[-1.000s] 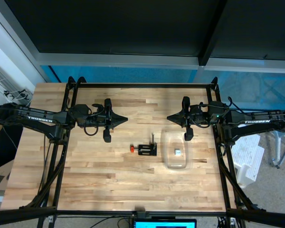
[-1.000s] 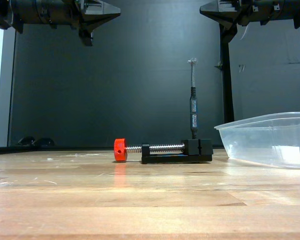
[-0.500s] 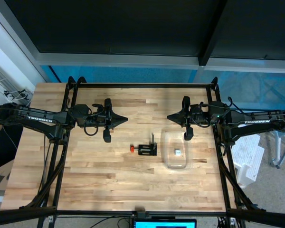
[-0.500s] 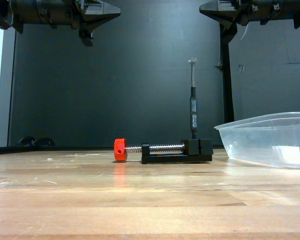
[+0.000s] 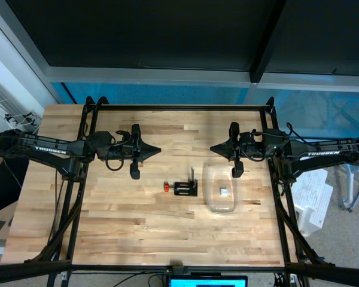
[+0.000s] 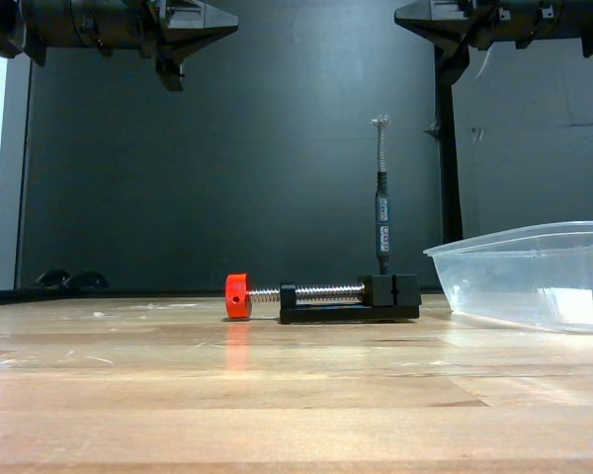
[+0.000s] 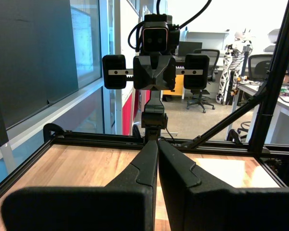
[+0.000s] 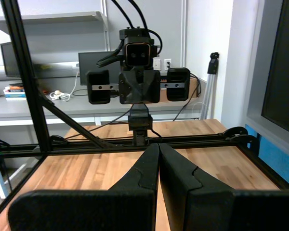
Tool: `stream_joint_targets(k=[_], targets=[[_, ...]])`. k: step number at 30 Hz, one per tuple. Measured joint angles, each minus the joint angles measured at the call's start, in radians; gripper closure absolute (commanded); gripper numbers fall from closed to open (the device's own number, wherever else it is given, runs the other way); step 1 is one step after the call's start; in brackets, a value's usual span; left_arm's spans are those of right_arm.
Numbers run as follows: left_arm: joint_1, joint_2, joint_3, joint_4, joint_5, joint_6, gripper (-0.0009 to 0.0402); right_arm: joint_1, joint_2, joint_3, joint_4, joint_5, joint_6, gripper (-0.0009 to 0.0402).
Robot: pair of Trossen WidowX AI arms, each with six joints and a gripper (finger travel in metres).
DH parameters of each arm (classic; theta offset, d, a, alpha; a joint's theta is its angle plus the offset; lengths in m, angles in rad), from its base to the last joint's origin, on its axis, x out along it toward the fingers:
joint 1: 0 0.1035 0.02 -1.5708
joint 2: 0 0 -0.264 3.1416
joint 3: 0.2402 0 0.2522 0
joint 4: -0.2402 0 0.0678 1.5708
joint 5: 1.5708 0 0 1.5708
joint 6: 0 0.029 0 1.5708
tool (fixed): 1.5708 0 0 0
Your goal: Pick the usb-c connector and install on the hub
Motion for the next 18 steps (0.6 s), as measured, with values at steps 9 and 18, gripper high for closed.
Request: stream_joint_targets(k=[9,18], targets=[[0.000,0.000,0.000,0.000,0.000,0.000,0.0393,0.000,0.000,-0.015,-0.006,0.007,0.007,0.0393],[0.000,0.000,0.000,0.000,0.000,0.000,0.0393,0.000,0.000,-0.018,0.006,-0.001,0.009,0.0393]])
